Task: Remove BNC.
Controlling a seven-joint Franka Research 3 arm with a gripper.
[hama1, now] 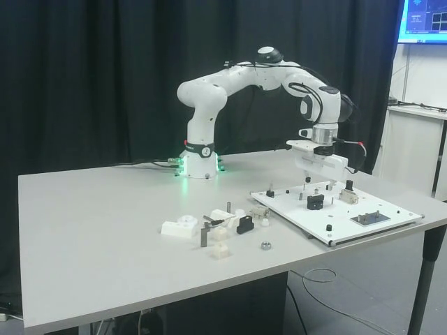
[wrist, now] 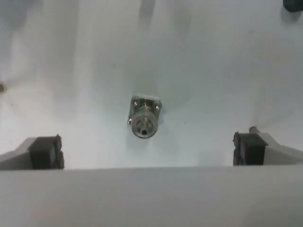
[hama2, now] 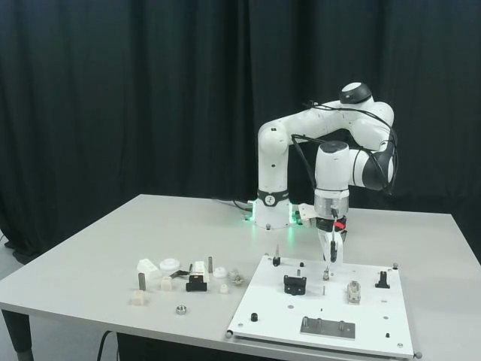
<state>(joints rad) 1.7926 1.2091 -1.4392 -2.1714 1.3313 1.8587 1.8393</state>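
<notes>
Hovering over the white board (hama2: 361, 316), the gripper (wrist: 147, 150) is spread wide and empty; the BNC (wrist: 144, 122) is sitting mounted between the fingertips. Descend straight, centred, before clamping.

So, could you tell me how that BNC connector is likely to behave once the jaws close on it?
The BNC connector looks like metal, so probably stiff. Its round barrel may slip or turn in the open gripper. It stands upright on a square flange on the white board, so it should resist a plain pull.
</notes>
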